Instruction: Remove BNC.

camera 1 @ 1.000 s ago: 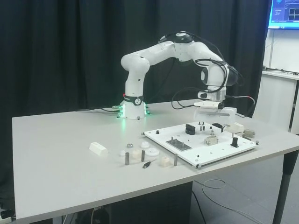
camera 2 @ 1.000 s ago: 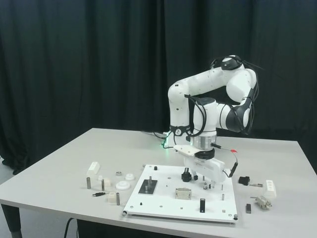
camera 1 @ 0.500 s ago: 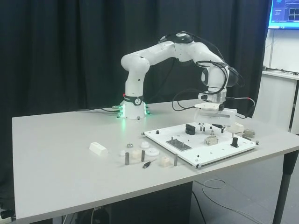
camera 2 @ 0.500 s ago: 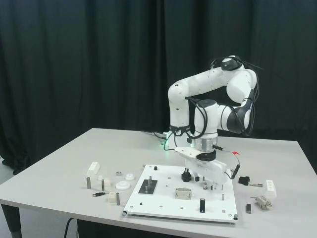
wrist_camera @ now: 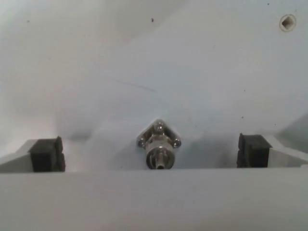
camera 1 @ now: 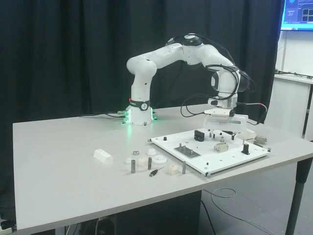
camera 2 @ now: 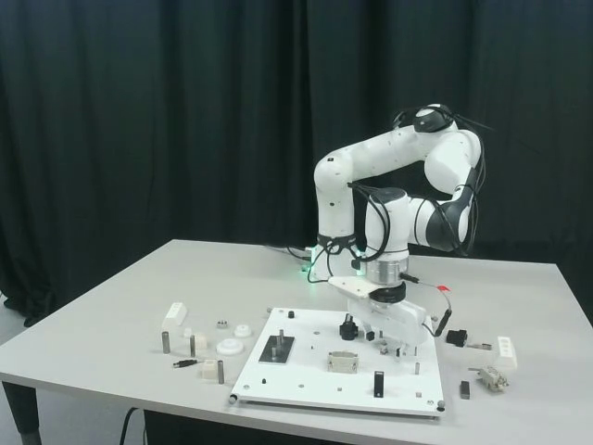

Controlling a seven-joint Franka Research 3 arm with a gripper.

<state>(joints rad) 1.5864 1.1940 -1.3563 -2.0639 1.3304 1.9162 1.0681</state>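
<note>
The BNC connector (wrist_camera: 158, 147), a small grey metal socket on a diamond-shaped flange, stands upright on the white board (wrist_camera: 202, 72). My gripper (wrist_camera: 148, 154) is open around it; the black pads (wrist_camera: 45, 155) are far apart, one on each side, and neither touches it. In the first room view the gripper (camera 1: 226, 128) hangs low over the far right part of the white board (camera 1: 195, 161). Seen from the second room view, the gripper (camera 2: 391, 343) is just above the board (camera 2: 306, 375), and the connector is hidden behind the hand.
On the board are a black block (camera 1: 199, 134), a grey plate with a peg (camera 1: 186, 151), a small connector (camera 1: 221, 147) and a black post (camera 1: 245, 148). Loose white parts and dark pegs (camera 1: 149, 162) lie left of it. More parts (camera 2: 500, 357) sit to its right.
The hand has turned about its vertical axis and come down closer to the board. It now has the BNC connector between its open fingers.
</note>
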